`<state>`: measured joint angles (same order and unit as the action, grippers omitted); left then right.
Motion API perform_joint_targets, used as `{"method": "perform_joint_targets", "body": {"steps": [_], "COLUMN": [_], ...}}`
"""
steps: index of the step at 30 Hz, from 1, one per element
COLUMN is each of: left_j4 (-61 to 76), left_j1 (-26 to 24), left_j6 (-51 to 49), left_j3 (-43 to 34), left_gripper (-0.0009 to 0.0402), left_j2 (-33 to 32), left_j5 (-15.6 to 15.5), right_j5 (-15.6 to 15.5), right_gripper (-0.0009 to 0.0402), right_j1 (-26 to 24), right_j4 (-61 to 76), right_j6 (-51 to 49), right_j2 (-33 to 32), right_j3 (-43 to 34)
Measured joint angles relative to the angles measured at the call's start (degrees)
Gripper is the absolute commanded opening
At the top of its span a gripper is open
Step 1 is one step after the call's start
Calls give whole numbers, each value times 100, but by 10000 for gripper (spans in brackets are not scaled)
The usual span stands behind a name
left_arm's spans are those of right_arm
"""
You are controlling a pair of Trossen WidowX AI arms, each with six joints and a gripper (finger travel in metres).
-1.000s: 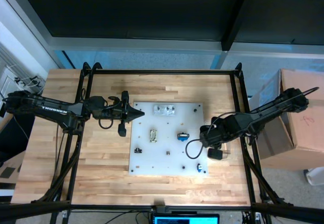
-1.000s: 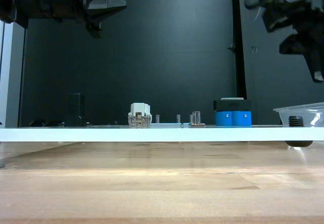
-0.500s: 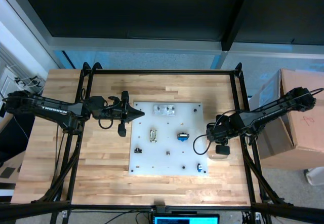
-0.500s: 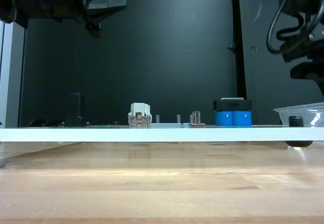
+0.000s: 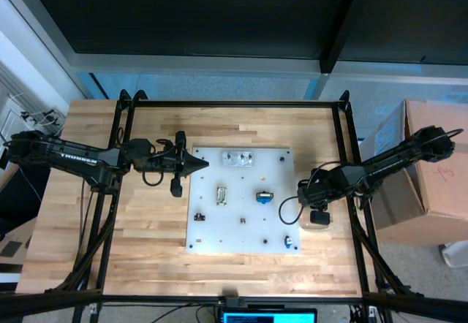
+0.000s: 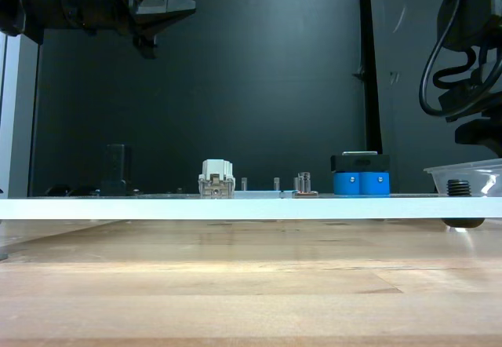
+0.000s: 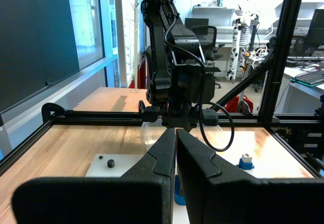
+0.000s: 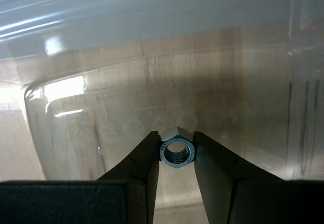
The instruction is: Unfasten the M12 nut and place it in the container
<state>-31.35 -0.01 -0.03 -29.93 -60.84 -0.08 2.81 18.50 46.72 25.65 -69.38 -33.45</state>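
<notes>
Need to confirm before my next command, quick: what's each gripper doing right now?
Left gripper: shut, empty, raised beside the board's far left edge.
Right gripper: shut on the M12 nut, held over the clear container.

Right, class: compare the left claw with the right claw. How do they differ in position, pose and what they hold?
The left claw lies level by the far left edge of the board. The right claw points down over the clear container, off the board's right edge. The left claw is empty, while the right claw grips the silver nut, clear of its stud. Both have their fingers closed.
</notes>
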Motion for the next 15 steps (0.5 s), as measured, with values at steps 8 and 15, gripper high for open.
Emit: {"method": "perform_joint_targets", "body": {"steps": [8,15], "left_j4": [0,0], "left_j1": [0,0], "left_j6": [-2,-2], "left_j3": [-2,-2], "left_gripper": [0,0], "left_j2": [0,0], "left_j5": [0,0], "right_j5": [2,-2], "right_gripper": [210,265], "right_j1": [13,28], "right_j4": [4,223], "right_j6": [-7,-24], "right_j2": [-46,-7], "right_j3": [0,-190]}}
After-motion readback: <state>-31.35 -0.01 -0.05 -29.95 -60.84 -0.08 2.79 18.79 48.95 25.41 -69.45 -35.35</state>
